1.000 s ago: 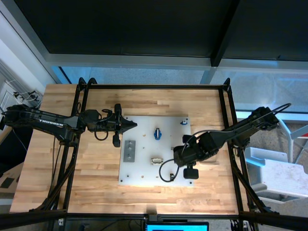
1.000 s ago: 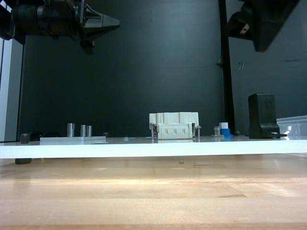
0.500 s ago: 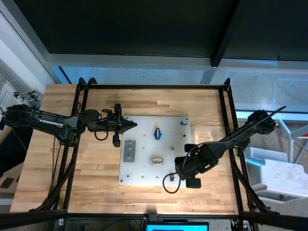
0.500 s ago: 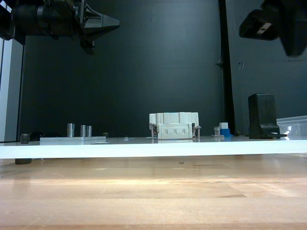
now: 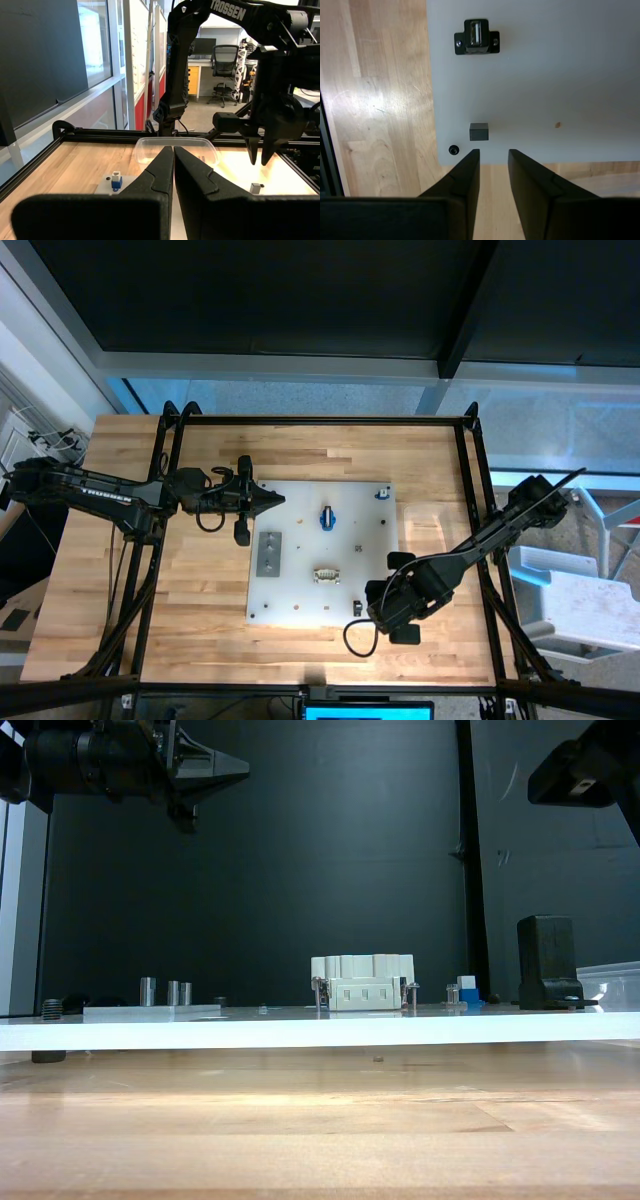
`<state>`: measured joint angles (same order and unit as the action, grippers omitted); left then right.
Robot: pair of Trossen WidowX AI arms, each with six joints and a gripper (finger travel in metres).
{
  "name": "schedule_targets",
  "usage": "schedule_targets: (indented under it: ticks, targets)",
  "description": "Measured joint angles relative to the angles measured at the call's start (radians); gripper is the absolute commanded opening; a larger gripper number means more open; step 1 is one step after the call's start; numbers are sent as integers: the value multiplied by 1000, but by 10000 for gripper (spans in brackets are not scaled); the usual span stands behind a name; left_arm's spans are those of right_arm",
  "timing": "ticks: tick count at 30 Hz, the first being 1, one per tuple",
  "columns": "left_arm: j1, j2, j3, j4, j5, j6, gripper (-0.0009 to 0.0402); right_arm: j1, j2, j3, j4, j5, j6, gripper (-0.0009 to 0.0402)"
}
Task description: Pick the 16mm bar from the taskboard and place it in the container
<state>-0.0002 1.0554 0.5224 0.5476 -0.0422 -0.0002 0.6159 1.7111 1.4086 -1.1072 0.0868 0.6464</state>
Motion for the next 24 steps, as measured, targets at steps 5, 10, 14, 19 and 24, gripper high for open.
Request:
schedule_targets:
  ticks: [5,10,14,19,24]
  targets:
    - [0,0,0,0,0,0,0,8,22,-2,7,32,10,149]
    - [0,0,0,0,0,0,0,16,41,-8,19,34,11,196]
    - [0,0,0,0,0,0,0,23,50,-16,32,34,12,218]
    - [0,0,0,0,0,0,0,26,51,-38,57,35,23,221]
    - [0,0,0,0,0,0,0,28,51,-69,85,37,26,214]
